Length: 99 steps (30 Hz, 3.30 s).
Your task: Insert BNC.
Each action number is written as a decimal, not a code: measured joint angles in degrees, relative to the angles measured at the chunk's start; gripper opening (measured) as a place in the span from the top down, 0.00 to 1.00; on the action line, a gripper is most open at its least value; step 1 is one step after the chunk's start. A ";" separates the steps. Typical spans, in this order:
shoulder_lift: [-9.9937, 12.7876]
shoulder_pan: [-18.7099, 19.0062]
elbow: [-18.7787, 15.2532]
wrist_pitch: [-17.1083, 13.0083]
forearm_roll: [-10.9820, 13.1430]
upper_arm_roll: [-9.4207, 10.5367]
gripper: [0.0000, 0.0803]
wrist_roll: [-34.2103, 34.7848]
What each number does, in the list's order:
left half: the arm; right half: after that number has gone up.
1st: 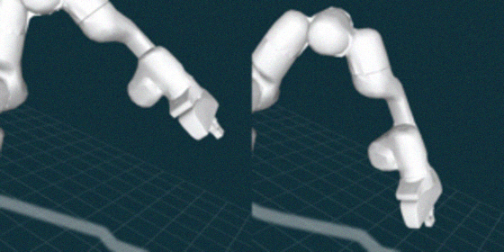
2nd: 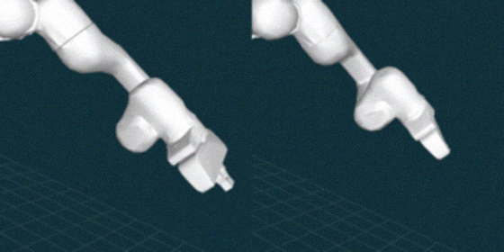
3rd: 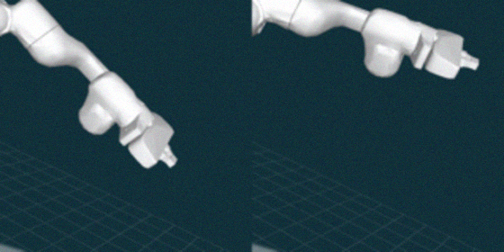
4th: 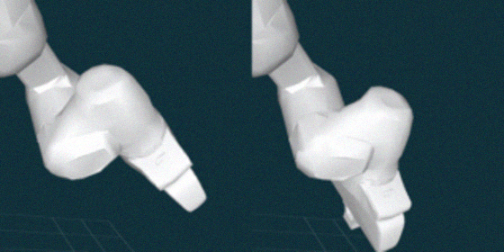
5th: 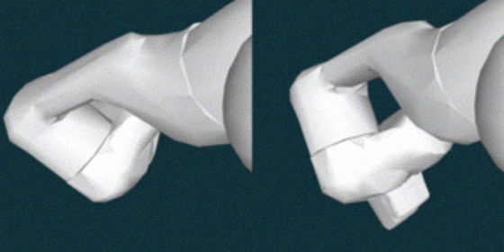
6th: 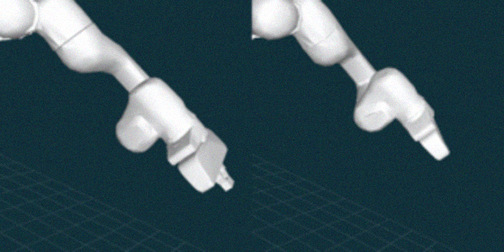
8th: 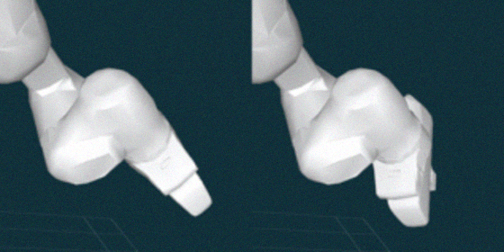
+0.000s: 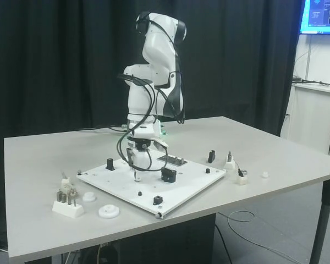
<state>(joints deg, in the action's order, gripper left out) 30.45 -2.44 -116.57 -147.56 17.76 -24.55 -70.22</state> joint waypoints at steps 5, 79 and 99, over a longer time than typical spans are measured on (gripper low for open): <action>0.00 0.00 0.04 0.10 0.03 0.00 0.85 3.62; 1.04 -0.36 2.10 4.46 9.39 -1.25 0.85 55.70; 1.05 -0.35 2.07 4.46 10.10 -1.34 0.85 69.86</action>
<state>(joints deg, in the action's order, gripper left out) 31.49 -2.79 -114.50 -143.10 27.85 -25.89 -0.37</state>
